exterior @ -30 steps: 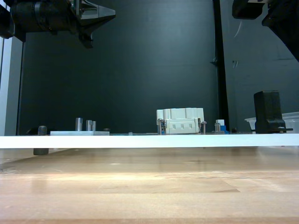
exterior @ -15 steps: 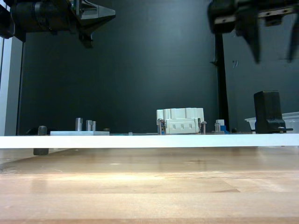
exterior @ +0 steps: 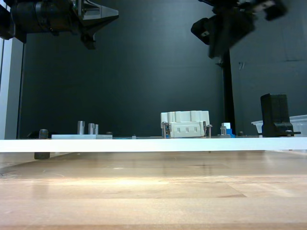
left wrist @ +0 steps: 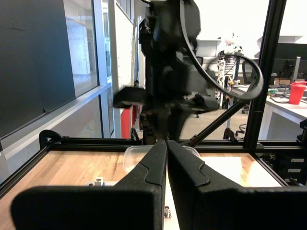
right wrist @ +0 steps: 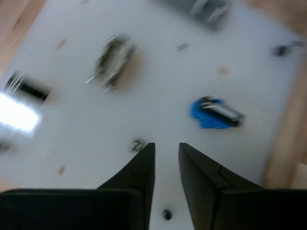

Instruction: Pick the 16mm bar and install on taskboard

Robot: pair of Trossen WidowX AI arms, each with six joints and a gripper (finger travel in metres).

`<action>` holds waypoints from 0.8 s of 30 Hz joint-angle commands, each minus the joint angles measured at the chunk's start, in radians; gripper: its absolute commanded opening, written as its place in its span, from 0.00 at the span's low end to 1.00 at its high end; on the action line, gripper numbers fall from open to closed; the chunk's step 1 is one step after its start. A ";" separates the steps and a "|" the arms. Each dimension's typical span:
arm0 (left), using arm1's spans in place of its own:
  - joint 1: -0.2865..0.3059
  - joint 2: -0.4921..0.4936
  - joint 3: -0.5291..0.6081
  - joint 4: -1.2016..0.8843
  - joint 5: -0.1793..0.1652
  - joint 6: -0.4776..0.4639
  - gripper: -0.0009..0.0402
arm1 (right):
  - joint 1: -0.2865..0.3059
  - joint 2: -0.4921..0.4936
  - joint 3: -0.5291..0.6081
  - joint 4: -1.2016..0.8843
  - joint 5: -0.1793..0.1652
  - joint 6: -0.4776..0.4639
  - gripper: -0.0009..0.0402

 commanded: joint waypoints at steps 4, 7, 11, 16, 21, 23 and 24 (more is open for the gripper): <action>0.000 0.000 0.000 0.000 0.000 0.000 0.02 | -0.048 -0.055 -0.002 0.110 -0.002 0.052 0.02; 0.000 0.000 0.000 0.000 0.000 0.000 0.02 | -0.069 -0.071 -0.005 0.164 -0.002 0.102 0.03; 0.000 0.000 0.000 0.000 0.000 0.000 0.02 | -0.094 -0.087 -0.013 0.230 -0.002 0.128 0.02; 0.000 0.000 0.000 0.000 0.000 0.000 0.02 | -0.096 -0.123 -0.063 0.378 -0.002 0.171 0.02; 0.000 0.000 0.000 0.000 0.000 0.000 0.02 | -0.098 -0.159 -0.127 0.490 -0.002 0.180 0.02; 0.000 0.000 0.000 0.000 0.000 0.000 0.02 | -0.098 -0.179 -0.164 0.557 -0.002 0.199 0.02; 0.000 0.000 0.000 0.000 0.000 0.000 0.02 | -0.100 -0.187 -0.183 0.592 -0.002 0.209 0.02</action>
